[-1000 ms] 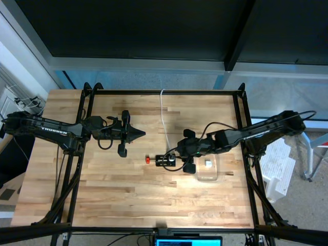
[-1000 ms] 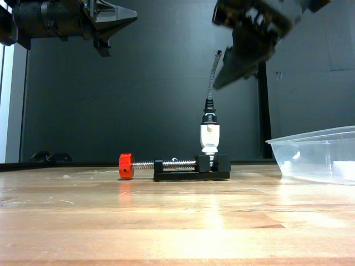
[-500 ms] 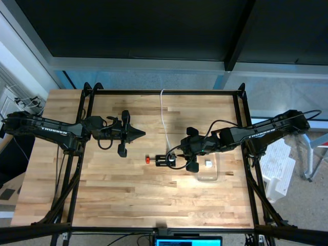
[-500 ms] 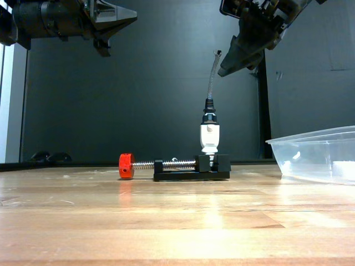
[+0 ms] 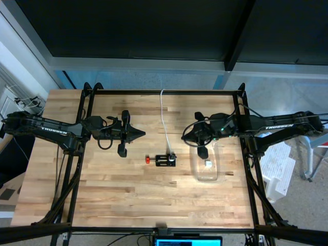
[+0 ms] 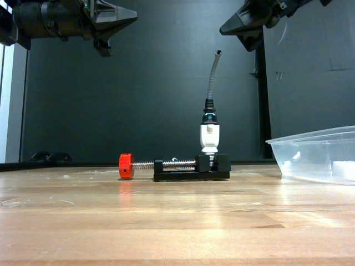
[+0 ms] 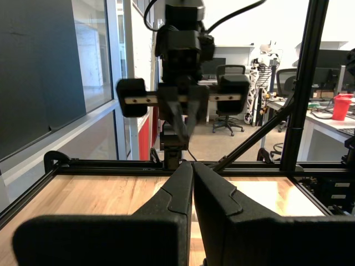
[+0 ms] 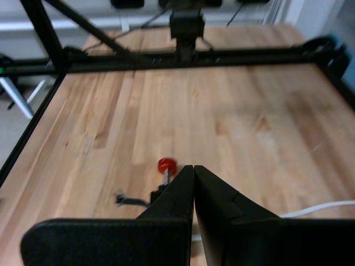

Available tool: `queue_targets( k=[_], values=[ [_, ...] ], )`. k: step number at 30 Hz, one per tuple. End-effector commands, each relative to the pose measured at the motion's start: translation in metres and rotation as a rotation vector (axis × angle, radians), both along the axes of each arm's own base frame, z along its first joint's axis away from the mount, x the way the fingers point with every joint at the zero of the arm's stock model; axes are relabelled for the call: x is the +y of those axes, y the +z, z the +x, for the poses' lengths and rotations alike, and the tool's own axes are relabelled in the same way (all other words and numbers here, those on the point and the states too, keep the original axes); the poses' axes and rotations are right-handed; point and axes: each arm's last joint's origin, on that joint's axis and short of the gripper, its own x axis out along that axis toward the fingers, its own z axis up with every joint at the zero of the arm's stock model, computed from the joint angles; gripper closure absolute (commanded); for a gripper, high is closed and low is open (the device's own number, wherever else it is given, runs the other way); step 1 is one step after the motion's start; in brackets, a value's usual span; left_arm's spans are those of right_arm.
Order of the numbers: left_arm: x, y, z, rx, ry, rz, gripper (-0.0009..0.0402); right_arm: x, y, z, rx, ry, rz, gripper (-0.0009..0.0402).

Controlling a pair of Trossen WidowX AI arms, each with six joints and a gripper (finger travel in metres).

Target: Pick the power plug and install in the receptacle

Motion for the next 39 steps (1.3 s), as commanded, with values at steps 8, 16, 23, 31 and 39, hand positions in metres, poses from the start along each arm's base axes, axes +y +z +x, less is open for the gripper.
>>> queue_targets(
  k=[8, 16, 23, 31, 39],
  values=[
    [0.000, 0.000, 0.000, 0.000, 0.000, 0.000, 0.0393, -0.014, -0.005, -0.023, -0.258, 0.012, 0.017, 0.0394],
    [0.000, 0.000, 0.000, 0.000, 0.000, 0.000, 0.0393, -0.015, -0.012, -0.030, -0.404, 0.007, 0.012, 0.0393],
    [0.000, 0.000, 0.000, 0.000, 0.000, 0.000, 0.0393, -0.015, -0.023, -0.031, -0.460, 0.001, 0.032, 0.0393],
    [0.000, 0.000, 0.000, 0.000, 0.000, 0.000, 0.0393, -0.015, -0.029, -0.032, -0.483, -0.005, 0.036, 0.0393],
    [0.000, 0.000, 0.000, 0.000, 0.000, 0.000, 0.0393, -0.015, -0.033, -0.032, -0.473, -0.017, 0.036, 0.0393]
  ],
)
